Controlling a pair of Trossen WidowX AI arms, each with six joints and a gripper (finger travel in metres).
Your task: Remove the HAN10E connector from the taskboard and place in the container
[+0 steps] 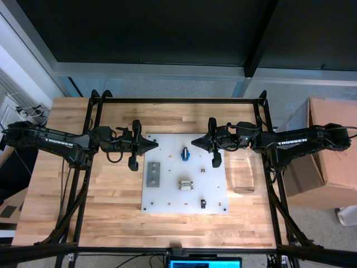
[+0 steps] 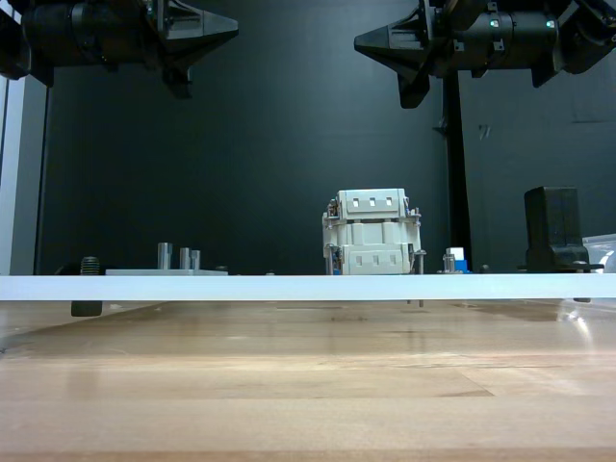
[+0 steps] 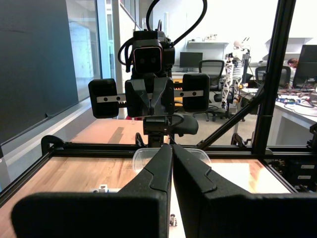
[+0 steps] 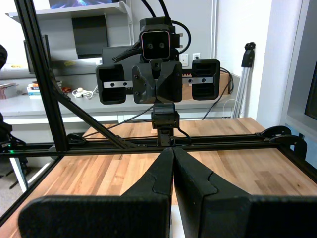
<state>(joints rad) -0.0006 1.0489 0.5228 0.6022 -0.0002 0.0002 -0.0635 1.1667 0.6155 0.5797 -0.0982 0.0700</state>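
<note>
The HAN10E connector (image 1: 186,185) sits in its seat on the white taskboard (image 1: 167,195), a little toward the board's near edge and about midway between its left and right edges. From table height it stands upright on the board, a pale grey housing with nothing touching it.

The left gripper (image 1: 157,143) hangs above the board's far left corner and points inward toward the other arm. Its fingers (image 3: 158,168) are pressed flat together with nothing between them. The right gripper (image 1: 193,143) hovers over the board's far edge and points back at the left one, the two tips near each other but apart. Its fingers (image 4: 161,171) are likewise closed on each other and hold nothing. In the low view both grippers sit high against the dark backdrop, well above the connector.

The clear container (image 1: 244,188) rests on the bench just beside the board's right edge, under the right arm.

On the board, a blue part (image 1: 184,153) sits toward the far edge, beyond the connector and below the gap between the two tips. A grey block (image 1: 153,173) lies toward the left edge, and a small black part (image 1: 204,203) stands toward the near right corner. A cardboard box (image 1: 329,151) stands off the bench's right edge.
</note>
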